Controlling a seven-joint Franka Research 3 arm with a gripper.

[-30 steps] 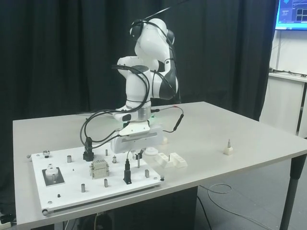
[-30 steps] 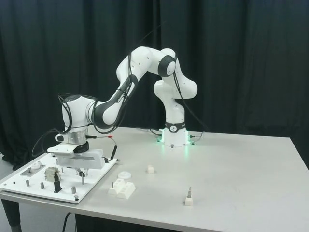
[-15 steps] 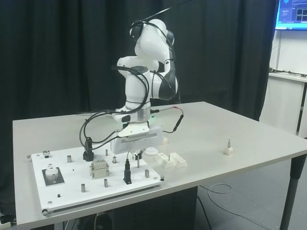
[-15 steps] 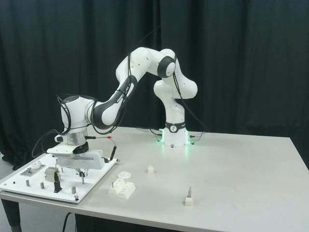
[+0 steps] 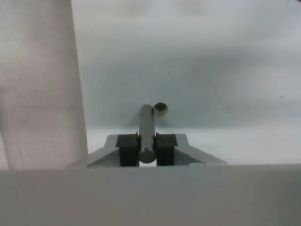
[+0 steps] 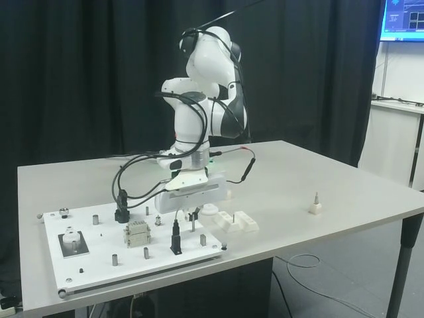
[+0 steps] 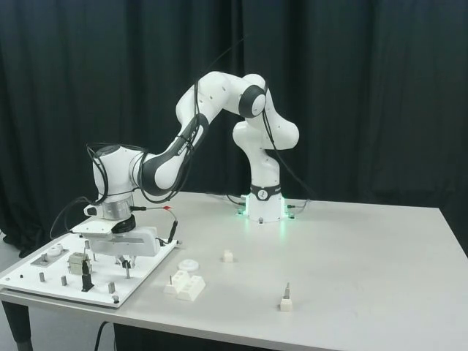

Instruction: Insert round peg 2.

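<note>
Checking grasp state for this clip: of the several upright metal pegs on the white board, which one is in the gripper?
The round peg clamped between the gripper fingers, above the white board near its table-centre edge. The other pegs stand free in the board.

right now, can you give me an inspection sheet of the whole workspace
surface: grey table bearing a white task board at one corner.
job's things: round peg held upright in the gripper, its lower end beside a round hole in the board, not yet in it.
clutter: white blocks, a white gear, a small white cube and a pin on a white base on the table off the board.
grippers: shut on the round peg, over the board.
cables: black cables hang from the wrist to the board; a thin cable dangles below the table edge.
surroundings: black curtains; a monitor in the corner.
</note>
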